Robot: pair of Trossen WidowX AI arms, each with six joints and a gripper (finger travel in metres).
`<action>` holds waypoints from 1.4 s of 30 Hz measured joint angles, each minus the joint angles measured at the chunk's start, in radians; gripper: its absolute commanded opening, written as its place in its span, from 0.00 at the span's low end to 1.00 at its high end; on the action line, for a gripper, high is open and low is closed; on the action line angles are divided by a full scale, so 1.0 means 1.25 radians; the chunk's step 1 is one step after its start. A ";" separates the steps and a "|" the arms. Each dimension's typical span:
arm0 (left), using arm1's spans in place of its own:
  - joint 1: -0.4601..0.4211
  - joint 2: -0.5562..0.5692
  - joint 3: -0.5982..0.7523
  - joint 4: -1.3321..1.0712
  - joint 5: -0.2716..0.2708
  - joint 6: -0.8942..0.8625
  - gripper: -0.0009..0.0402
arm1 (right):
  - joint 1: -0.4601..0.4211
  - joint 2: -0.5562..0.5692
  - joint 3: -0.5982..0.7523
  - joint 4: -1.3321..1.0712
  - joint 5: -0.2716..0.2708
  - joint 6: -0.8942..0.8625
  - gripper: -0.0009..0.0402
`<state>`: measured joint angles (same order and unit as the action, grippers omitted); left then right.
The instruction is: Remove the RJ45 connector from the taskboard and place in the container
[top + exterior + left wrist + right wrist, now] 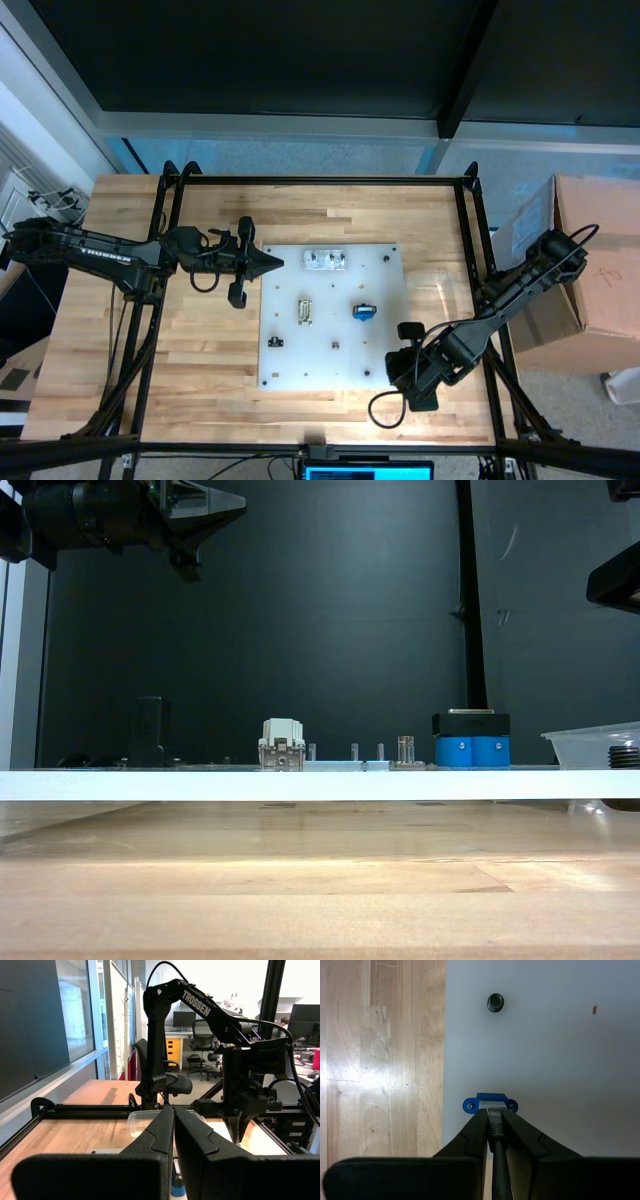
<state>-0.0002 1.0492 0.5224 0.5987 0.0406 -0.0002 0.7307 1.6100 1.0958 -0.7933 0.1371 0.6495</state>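
**Plug in right gripper, container drop not yet made**

- Table (200,350): wood. White board (330,362) lies at its middle.
- Left gripper (272,262): hangs high over the board's left edge, near the far corner. Fingers pressed together, nothing between them.
- Right gripper (492,1111): over the board's near right corner, pointing down. It is pinching the connector.
- Container (592,734): clear tub off the board's right side, well apart from the right gripper.
- Blue mount (364,311): sits mid-board, apart from both grippers.
- Connector (495,1122): grey plug on a black cable stub, held upright between the right fingers and clear of the blue mount.
- Blue flanged piece (472,1105): shows at the plug's end. Cannot tell whether it rides with the plug or sits on the board.
- Black screw (495,1002): on the board beyond the fingertips, near the edge.

Judgement: removal looks done and the carry is the step in hand. To do it well:
- Hold the pinch firm.
- Travel high enough to pass over the tub's rim.
- Centre the plug over the tub's open top, not its wall.
- Lower inside the rim before spreading the fingers.

The tub looks light, so a clipped rim would likely shove it. The cable stub may snag a finger on release.
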 measured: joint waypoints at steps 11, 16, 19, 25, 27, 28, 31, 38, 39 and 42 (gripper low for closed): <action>0.000 0.000 0.000 0.000 0.000 0.000 0.02 | 0.000 -0.001 0.006 -0.010 -0.006 -0.001 0.02; 0.000 0.000 0.000 0.000 0.000 0.000 0.02 | 0.000 -0.001 0.026 -0.049 -0.008 -0.003 0.02; 0.000 0.000 0.000 0.000 0.000 0.000 0.02 | 0.000 -0.015 0.045 -0.069 -0.009 -0.004 0.02; 0.000 0.000 0.000 0.000 0.000 0.000 0.02 | 0.000 -0.038 0.058 -0.083 -0.005 -0.003 0.02; 0.000 0.000 0.000 0.000 0.000 0.000 0.02 | 0.000 -0.046 0.058 -0.098 -0.002 -0.003 0.02; 0.000 0.000 0.000 0.000 0.000 0.000 0.02 | 0.000 -0.051 0.058 -0.107 -0.002 -0.002 0.02; 0.000 0.000 0.000 0.000 0.000 0.000 0.02 | -0.004 -0.084 0.048 -0.116 -0.002 0.001 0.02; 0.000 0.000 0.000 0.000 0.000 0.000 0.02 | -0.048 -0.190 -0.039 -0.158 0.001 0.022 0.02; 0.000 0.000 0.000 0.000 0.000 0.000 0.02 | -0.054 -0.206 -0.056 -0.161 0.001 0.023 0.02; 0.000 0.000 0.000 0.000 0.000 0.000 0.02 | -0.075 -0.251 -0.108 -0.162 0.000 0.033 0.03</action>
<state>-0.0002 1.0489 0.5228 0.5991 0.0406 -0.0002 0.6373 1.2957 0.9604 -0.9955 0.1371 0.6910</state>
